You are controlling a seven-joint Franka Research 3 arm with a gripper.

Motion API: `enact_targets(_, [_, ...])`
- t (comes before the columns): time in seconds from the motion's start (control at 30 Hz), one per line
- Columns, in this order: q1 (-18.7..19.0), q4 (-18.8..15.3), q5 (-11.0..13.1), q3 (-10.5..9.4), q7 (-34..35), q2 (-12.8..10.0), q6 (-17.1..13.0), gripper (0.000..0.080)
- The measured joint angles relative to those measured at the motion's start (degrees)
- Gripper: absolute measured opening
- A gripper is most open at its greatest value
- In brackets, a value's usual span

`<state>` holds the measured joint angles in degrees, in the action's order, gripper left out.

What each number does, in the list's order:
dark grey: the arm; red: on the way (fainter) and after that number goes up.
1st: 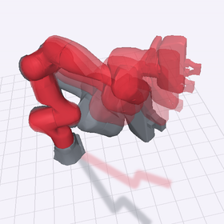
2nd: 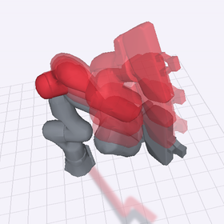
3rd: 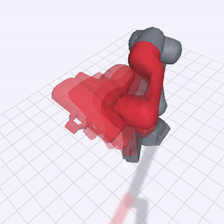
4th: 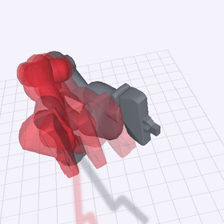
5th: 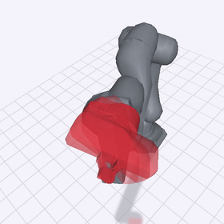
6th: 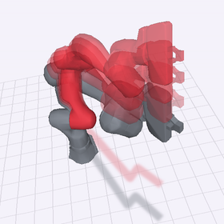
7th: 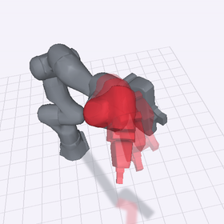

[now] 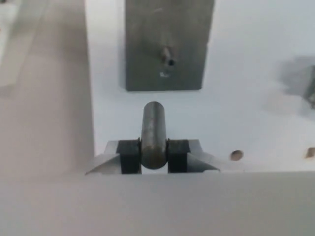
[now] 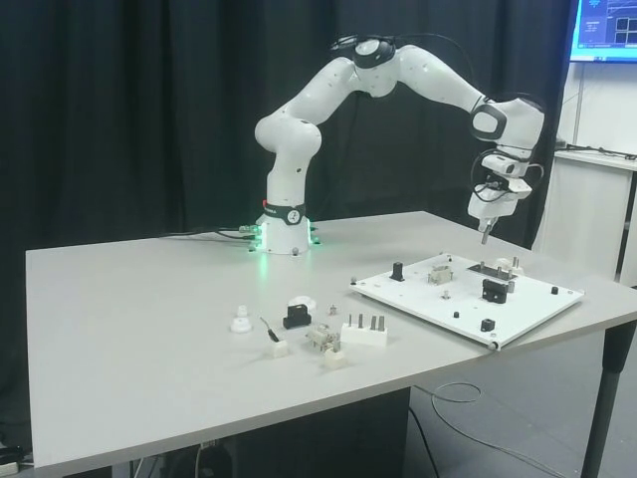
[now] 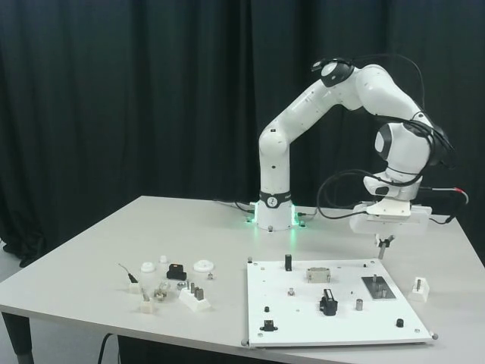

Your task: Insert round peg 3.

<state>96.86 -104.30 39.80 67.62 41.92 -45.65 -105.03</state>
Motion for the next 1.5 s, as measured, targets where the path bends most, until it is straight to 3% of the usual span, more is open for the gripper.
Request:
enact_targets(0.43, [1.60, -6.94, 0.62, 1.89, -8.36, 0.23, -6.92, 0.0112])
enact_targets(0.77, [5.50, -14.00, 4.80, 5.19, -12.81, 0.59, -12.46, 0.0112])
enact_targets(1.2, [13.88, -22.11, 8.02, 12.77, -15.43, 0.61, -13.32, 0.0112])
enact_targets(1.5, [17.37, -24.57, 9.07, 15.17, -15.43, 0.61, -13.66, 0.0112])
